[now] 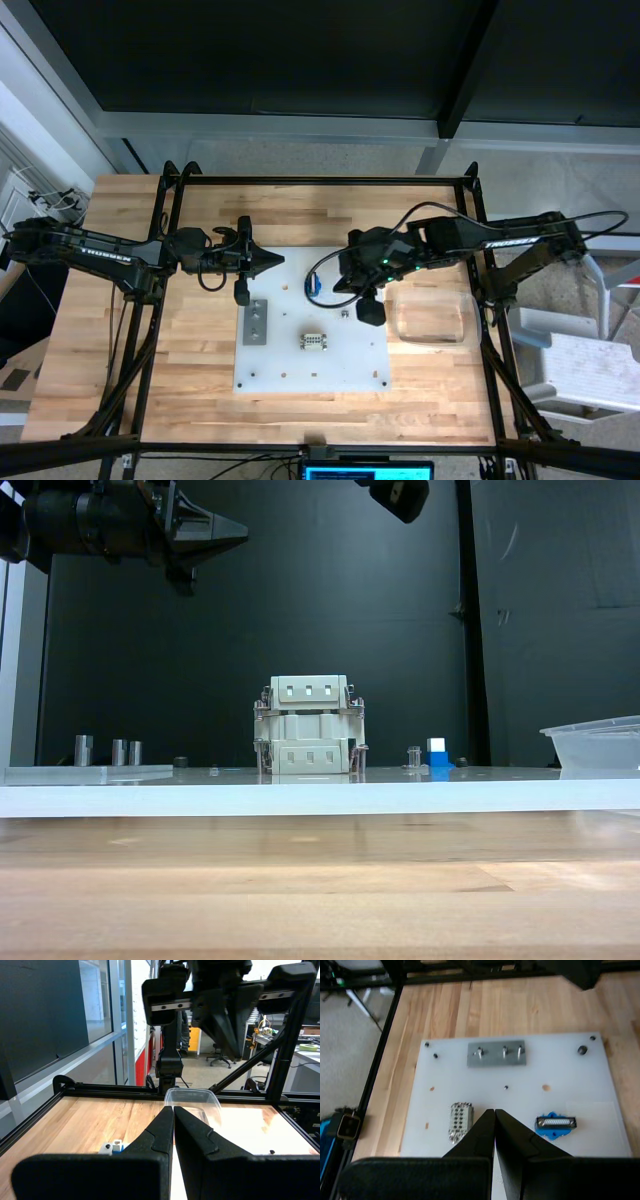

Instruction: Remove the HAN10-E connector and place it in the container

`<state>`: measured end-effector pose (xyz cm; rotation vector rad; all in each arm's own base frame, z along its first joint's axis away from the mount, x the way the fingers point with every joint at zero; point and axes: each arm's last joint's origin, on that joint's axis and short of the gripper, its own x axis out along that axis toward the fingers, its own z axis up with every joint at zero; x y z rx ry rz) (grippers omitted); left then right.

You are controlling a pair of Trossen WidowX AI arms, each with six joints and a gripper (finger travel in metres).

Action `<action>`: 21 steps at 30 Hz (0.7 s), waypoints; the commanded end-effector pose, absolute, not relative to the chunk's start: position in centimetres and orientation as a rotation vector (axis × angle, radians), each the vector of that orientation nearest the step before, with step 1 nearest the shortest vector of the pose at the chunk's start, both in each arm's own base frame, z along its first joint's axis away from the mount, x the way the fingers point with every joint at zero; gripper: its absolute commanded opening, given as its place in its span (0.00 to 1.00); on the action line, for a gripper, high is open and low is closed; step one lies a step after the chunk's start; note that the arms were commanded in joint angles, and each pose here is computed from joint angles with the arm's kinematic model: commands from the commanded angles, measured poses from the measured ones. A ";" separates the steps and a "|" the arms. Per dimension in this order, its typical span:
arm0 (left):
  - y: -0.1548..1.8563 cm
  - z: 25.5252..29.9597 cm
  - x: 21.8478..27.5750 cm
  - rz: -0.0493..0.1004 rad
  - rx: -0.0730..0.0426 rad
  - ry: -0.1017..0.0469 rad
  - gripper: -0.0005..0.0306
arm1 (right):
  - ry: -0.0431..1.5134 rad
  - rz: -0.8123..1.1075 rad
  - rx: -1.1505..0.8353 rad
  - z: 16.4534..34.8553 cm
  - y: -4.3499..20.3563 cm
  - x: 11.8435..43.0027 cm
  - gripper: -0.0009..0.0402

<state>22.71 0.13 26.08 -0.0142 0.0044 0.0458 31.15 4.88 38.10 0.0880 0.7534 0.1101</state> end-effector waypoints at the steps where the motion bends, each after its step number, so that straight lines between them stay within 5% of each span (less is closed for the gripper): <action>1: 0.14 26.08 22.71 0.046 -0.014 0.004 0.02 | 0.791 0.113 0.083 38.4 5.3 32.1 0.02; 21: 0.14 26.07 22.71 0.046 -0.014 0.005 0.02 | 1.039 0.052 0.051 36.3 7.1 38.2 0.02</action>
